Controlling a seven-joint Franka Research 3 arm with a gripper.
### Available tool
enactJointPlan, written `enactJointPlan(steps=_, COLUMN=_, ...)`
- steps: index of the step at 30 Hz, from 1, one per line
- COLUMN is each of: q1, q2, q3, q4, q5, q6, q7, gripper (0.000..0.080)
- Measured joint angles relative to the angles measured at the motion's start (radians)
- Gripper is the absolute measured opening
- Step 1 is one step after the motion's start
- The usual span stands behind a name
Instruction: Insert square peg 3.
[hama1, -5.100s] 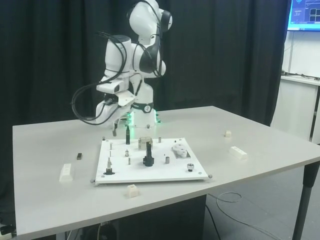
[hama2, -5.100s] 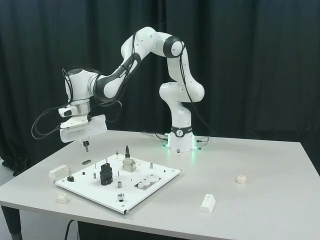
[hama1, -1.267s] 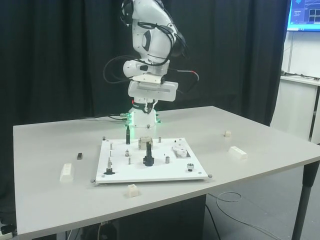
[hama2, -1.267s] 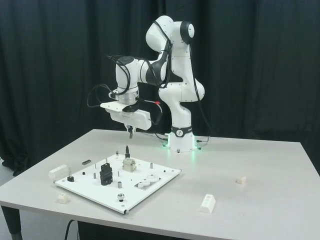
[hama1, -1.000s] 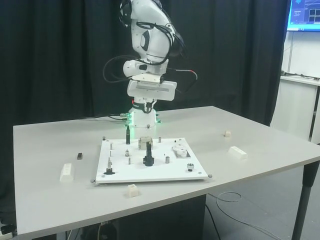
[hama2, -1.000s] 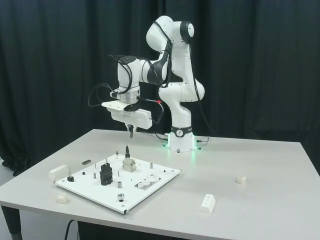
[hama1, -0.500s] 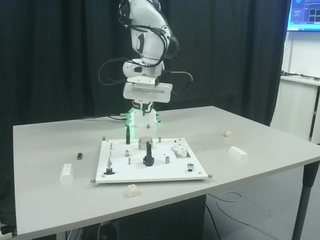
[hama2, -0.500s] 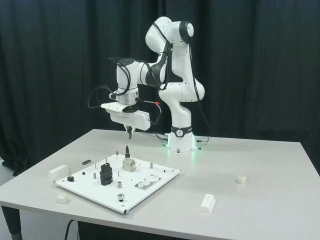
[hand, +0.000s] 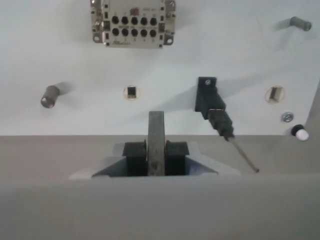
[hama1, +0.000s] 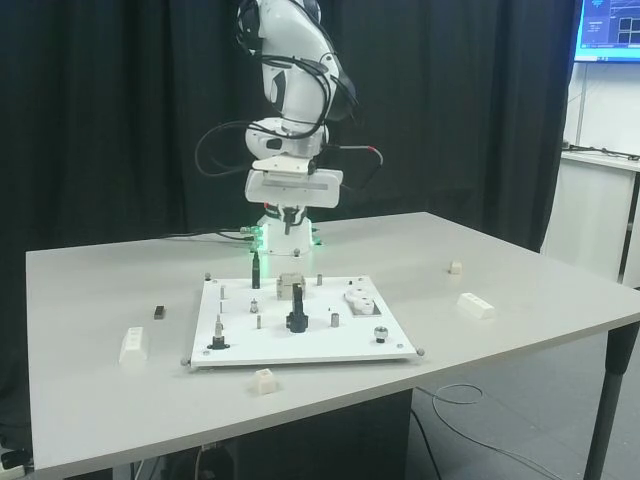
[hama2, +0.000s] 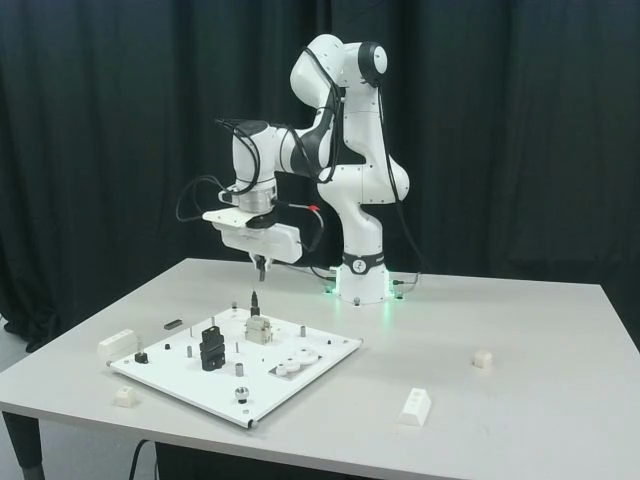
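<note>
Peg (hand: 156, 141) grey, square-sectioned, gripped upright between the black fingers (hand: 134, 157) of the pincer (hand: 156, 159); pincer clenched on it. Pincer (hama2: 262, 266) hangs well above the back edge of the white board (hama2: 300, 385), not touching it. Wrist view: two square holes (hand: 131, 91) in the board beyond the peg tip, a black plug (hand: 211, 102) and a multi-pin connector (hand: 132, 23) nearby. Board lies on the grey worktop (hama1: 90, 290).

even overhead light, soft shadows, blurred foreground in wrist view
</note>
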Motion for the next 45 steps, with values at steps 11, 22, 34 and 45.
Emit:
enactJointPlan(steps=11, q1=0.006, q2=0.001, q3=0.002, q4=-0.027, q5=0.039, q6=0.01, q7=0.0, gripper=0.0076)
enactJointPlan(steps=22, q1=0.006, q2=0.012, q3=0.002, q4=-0.052, q5=0.039, q6=0.019, q7=0.0, gripper=0.0076)
enactJointPlan(steps=34, q1=0.006, q2=0.057, q3=0.002, q4=-0.057, q5=0.042, q6=0.039, q7=-0.002, gripper=0.0076)
enactJointPlan(steps=45, q1=0.006, q2=0.107, q3=0.002, q4=-0.06, q5=0.079, q6=0.069, q7=-0.028, gripper=0.0076)
